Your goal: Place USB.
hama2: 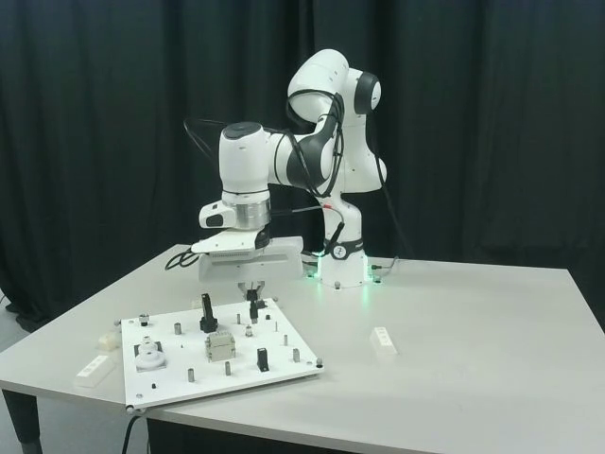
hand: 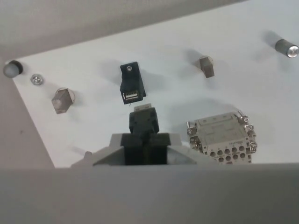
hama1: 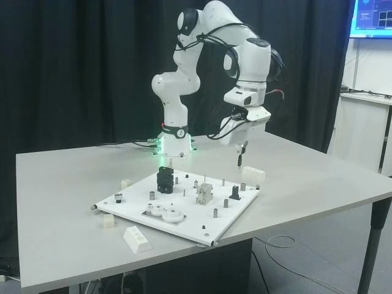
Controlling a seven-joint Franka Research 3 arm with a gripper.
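Wrist view: my gripper [hand: 144, 140] is clamped on the USB plug [hand: 143, 119], its metal tip just short of the black USB socket [hand: 131, 86] on the white board [hand: 243, 79].

Room views: the plug hangs above the board; I judge insertion remains.

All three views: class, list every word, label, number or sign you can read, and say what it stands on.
None can be read.
The screen at the upper corner of the first room view shows lines of text, too small to read.
The white board, the USB plug, the black socket and the arm show no lettering.
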